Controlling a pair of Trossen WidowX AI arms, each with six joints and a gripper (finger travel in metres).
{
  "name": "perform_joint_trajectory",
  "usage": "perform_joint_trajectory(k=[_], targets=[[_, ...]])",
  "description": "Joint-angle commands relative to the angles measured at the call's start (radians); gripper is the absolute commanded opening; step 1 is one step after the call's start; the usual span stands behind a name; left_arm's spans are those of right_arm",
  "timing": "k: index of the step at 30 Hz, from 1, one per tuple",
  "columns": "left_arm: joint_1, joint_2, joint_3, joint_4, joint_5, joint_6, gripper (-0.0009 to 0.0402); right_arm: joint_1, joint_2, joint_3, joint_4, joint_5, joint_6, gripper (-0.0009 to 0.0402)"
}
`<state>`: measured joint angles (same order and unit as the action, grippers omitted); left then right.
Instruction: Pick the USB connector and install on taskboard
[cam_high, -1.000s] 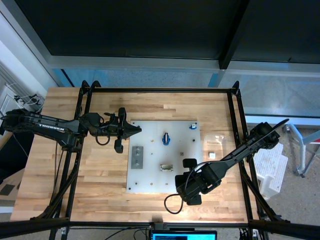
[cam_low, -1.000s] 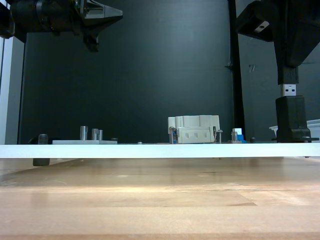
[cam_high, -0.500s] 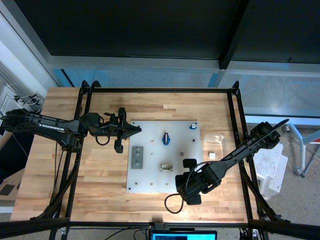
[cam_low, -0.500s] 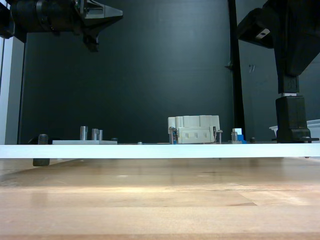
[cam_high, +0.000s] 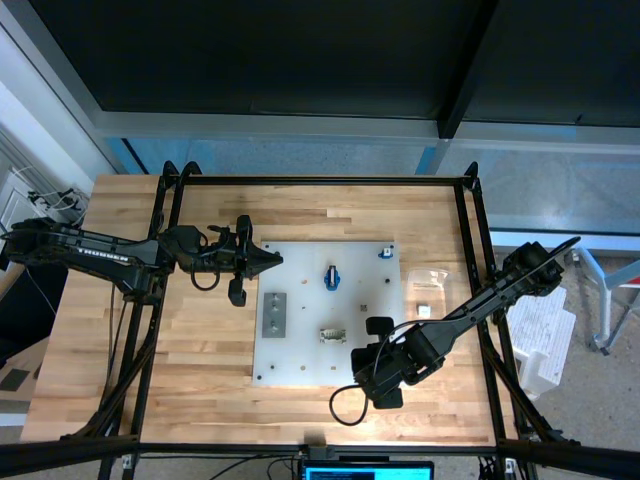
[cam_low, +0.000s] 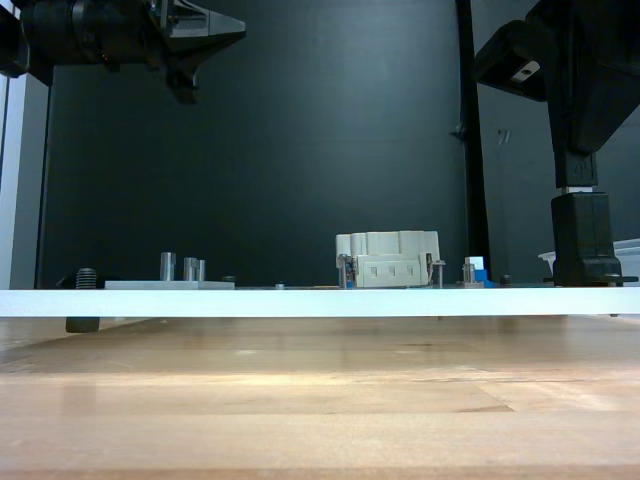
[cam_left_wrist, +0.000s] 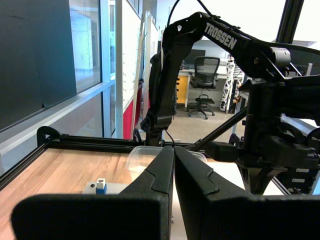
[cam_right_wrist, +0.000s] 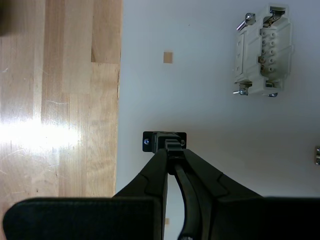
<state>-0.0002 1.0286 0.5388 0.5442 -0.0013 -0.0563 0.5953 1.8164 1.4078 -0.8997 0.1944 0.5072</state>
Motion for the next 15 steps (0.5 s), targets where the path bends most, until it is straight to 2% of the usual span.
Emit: perform_joint_trajectory(k=[1,6,15], targets=[[0.0,0.0,0.0,0.0,0.0,0.0,0.0,0.0,0.001,-0.002,-0.005,-0.005,0.001,0.0001],[0.0,0.0,0.0,0.0,0.0,0.0,0.0,0.0,-0.006,-0.002,-0.005,-0.004,0.002,0.0016],[0.0,0.0,0.0,0.0,0.0,0.0,0.0,0.001,-0.022,-0.002,-0.007,-0.003,0.019,0.007]])
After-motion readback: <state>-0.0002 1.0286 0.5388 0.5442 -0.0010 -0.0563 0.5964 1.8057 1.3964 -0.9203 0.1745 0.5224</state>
